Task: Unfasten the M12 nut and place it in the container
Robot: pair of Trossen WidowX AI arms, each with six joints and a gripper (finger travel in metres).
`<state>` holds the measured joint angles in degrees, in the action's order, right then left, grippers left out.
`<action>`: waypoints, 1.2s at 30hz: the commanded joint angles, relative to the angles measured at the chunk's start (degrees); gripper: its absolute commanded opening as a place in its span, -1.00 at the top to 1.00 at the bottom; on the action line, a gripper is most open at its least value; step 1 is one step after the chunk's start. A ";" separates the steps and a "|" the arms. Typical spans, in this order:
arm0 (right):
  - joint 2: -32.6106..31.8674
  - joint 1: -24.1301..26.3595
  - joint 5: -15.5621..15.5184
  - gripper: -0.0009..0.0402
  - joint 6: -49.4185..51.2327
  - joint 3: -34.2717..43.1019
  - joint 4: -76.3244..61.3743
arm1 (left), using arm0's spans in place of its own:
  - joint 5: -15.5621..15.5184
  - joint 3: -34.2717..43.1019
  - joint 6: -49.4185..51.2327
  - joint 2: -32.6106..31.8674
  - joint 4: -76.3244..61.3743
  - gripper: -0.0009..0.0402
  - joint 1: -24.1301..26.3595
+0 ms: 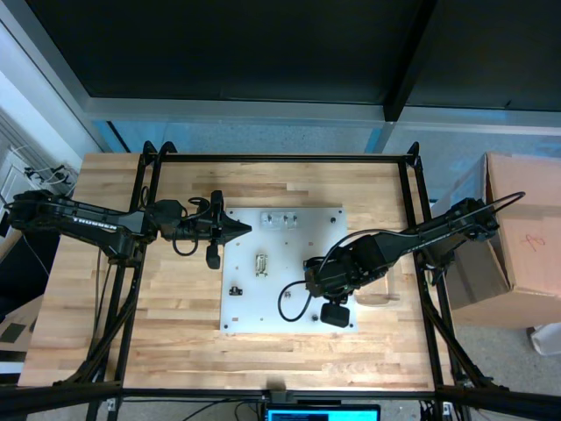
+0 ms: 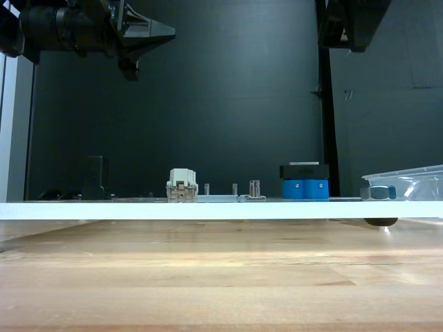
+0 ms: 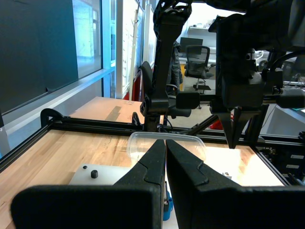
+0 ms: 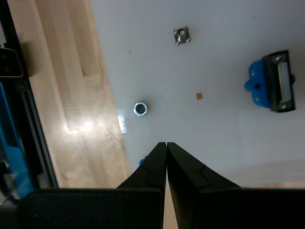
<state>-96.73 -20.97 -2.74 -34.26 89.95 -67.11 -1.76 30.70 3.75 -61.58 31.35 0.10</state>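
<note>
The small silver nut (image 4: 140, 109) sits on the white board (image 4: 205, 119) with a dark centre, on its stud and low down. From table height the nut (image 2: 377, 192) stands in front of the clear container (image 2: 415, 181). My right gripper (image 4: 166, 145) hangs shut well above the board, a little aside from the nut, holding nothing. From above, the right gripper (image 1: 317, 288) covers the board's near right part and hides the nut. My left gripper (image 1: 246, 230) is shut and empty, high over the board's left edge. The left gripper (image 3: 165, 142) faces the container (image 3: 143, 140).
A blue-based connector (image 4: 269, 81) and a small square silver fitting (image 4: 181, 35) stand on the board. A white connector block (image 2: 182, 187) and a silver post (image 2: 254, 188) are mid-board. Black frame rails (image 1: 412, 219) border the wooden table.
</note>
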 commanded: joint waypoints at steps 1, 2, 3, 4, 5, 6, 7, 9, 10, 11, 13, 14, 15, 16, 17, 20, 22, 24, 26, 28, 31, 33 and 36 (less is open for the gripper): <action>-1.22 -0.92 0.11 0.90 -0.02 -0.02 -0.07 | 0.02 0.02 0.00 -0.02 0.04 0.96 -0.02; -1.73 -0.96 0.15 0.88 -0.31 -0.02 -0.11 | 0.02 0.02 0.00 -0.02 0.04 0.96 -0.02; -2.25 -1.09 0.17 0.86 -0.98 -0.02 -0.09 | 0.02 0.02 0.00 -0.02 0.04 0.96 0.00; -2.67 -1.22 0.17 0.84 -1.79 -0.02 -0.09 | 0.02 0.02 0.00 -0.02 0.02 0.96 -0.02; -3.30 -1.33 0.17 0.81 -2.05 0.00 -0.02 | 0.02 0.02 0.00 -0.02 0.00 0.96 -0.02; -3.72 -1.49 0.20 0.78 -2.27 -0.02 -0.02 | 0.02 0.02 0.00 -0.02 0.02 0.96 0.00; -4.17 -1.66 0.17 0.74 -2.27 -0.02 -0.02 | 0.00 0.02 0.00 -0.02 0.02 0.96 -0.02; -5.18 -1.97 0.26 0.64 -2.14 -0.02 -0.02 | 0.00 0.02 0.00 -0.02 0.04 0.96 0.00; -5.62 -2.10 0.37 0.58 -2.19 -0.02 0.00 | 0.02 0.02 0.00 -0.02 0.02 0.96 -0.02; -6.19 -2.16 0.39 0.52 -2.45 -0.02 0.11 | 0.02 0.02 0.00 -0.02 0.02 0.96 -0.02; -7.17 -2.34 0.81 0.39 -3.32 -0.02 0.28 | 0.02 0.02 0.00 -0.02 0.02 0.96 0.00; -7.78 -2.47 1.27 0.32 -4.20 -0.02 0.52 | 0.02 0.02 0.00 -0.02 0.02 0.96 -0.02; -8.17 -2.56 1.31 0.24 -5.01 -0.02 0.79 | 0.02 0.02 0.00 -0.02 0.04 0.96 -0.02; -8.76 -2.67 1.44 0.18 -5.70 -0.02 1.18 | 0.00 0.02 0.00 -0.02 0.04 0.96 -0.02; -9.16 -2.82 1.70 0.11 -6.34 -0.02 1.62 | 0.02 0.02 0.00 -0.02 0.04 0.96 -0.02; -10.78 -3.54 1.75 -0.06 -7.23 -0.02 2.49 | 0.00 0.02 0.00 -0.02 0.00 0.96 -0.02; -11.85 -4.11 1.70 -0.15 -7.28 -0.02 2.54 | 0.00 0.02 0.00 -0.02 0.04 0.96 0.00; -13.11 -4.59 1.75 -0.21 -6.97 -0.02 3.02 | 0.02 0.02 0.00 -0.02 0.02 0.96 -0.02; -14.36 -4.98 1.70 -0.25 -5.84 -0.02 4.00 | 0.02 0.02 0.00 -0.02 0.02 0.96 -0.02; -15.47 -5.33 1.75 -0.27 -4.63 -0.02 4.85 | 0.02 0.02 0.00 -0.02 0.02 0.96 0.00; -16.79 -5.40 1.88 -0.27 -4.26 -0.02 5.81 | 0.00 0.02 0.00 -0.02 0.02 0.96 0.00; -17.35 -5.42 2.21 -0.27 -4.26 -0.02 6.54 | 0.02 0.02 0.00 -0.02 0.00 0.96 -0.02; -18.14 -5.44 3.02 -0.27 -4.26 -0.07 7.02 | 0.02 0.02 0.00 -0.02 0.04 0.96 -0.02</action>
<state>-114.63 -26.46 -0.16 -38.61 89.95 -60.29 -1.76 30.72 3.75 -61.58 31.38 0.10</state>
